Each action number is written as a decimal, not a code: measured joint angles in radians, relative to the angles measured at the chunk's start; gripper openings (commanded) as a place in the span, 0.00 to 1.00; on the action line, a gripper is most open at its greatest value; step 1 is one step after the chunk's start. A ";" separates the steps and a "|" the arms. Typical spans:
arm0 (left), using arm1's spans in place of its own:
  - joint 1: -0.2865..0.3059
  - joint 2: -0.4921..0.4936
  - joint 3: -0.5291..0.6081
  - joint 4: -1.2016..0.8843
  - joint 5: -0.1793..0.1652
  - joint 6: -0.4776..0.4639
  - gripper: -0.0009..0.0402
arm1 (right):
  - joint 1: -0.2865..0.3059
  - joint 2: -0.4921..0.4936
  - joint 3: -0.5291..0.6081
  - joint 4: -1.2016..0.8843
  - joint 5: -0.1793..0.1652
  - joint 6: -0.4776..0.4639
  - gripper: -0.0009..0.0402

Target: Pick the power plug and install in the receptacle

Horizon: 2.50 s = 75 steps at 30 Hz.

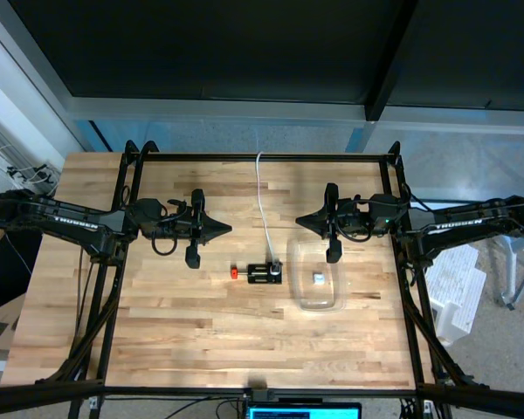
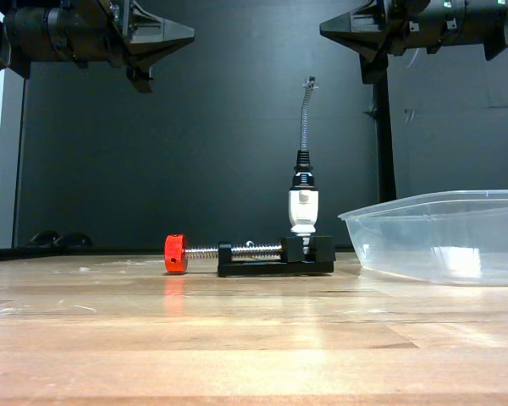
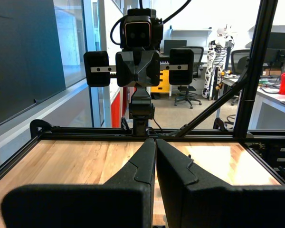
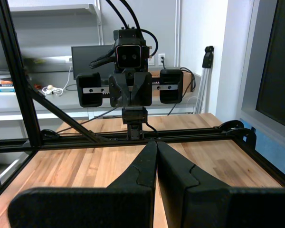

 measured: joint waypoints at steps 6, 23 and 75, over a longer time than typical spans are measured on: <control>0.000 0.000 0.000 0.000 0.000 0.000 0.02 | 0.000 0.000 -0.012 0.006 0.000 0.000 0.02; 0.000 0.000 0.000 0.000 0.000 0.000 0.02 | 0.002 0.000 -0.012 0.004 -0.025 0.000 0.02; 0.000 0.000 0.000 0.000 0.000 0.000 0.02 | 0.003 0.001 -0.012 0.000 -0.025 -0.003 0.02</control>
